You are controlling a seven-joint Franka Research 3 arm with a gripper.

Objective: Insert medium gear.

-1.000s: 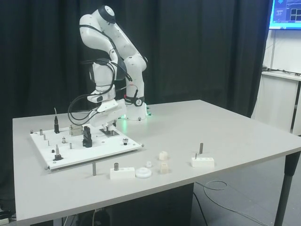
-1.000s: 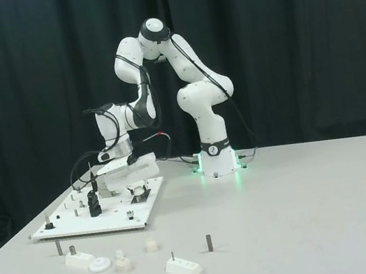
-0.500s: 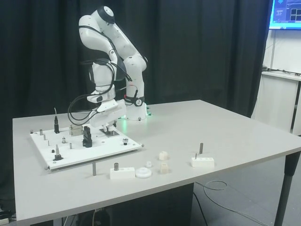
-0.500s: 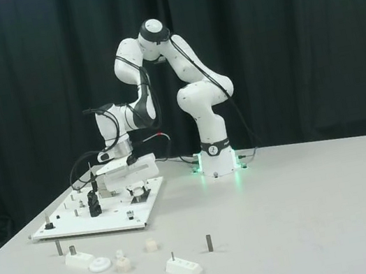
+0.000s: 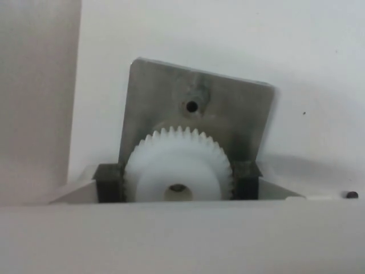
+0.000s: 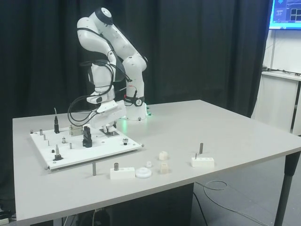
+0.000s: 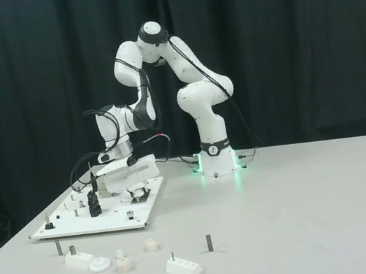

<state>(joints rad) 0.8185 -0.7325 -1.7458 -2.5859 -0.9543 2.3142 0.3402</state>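
In the wrist view a white toothed gear (image 5: 178, 162) sits between two black finger pads (image 5: 108, 182), and my gripper (image 5: 178, 182) is shut on it. Behind the gear lies a grey metal plate (image 5: 228, 114) with a small round hole or pin (image 5: 191, 106). The gear's bore is off to one side of that spot. From the room, the gripper (image 6: 109, 126) (image 7: 135, 189) hangs low over the back right part of the white assembly board (image 6: 94, 147) (image 7: 105, 220). Whether the gear touches the plate is hidden.
Black parts (image 6: 87, 136) and several short pegs stand on the board to the left of the gripper. Near the table's front edge lie a large white gear (image 6: 143, 173), a white block (image 6: 122, 173), small white pieces (image 6: 163, 155), a pin block (image 6: 202, 162) and an upright peg (image 6: 201, 148).
The arm's upper joints have leaned slightly to the left. The gripper stays low over the grey plate with the gear in it, hardly shifted.
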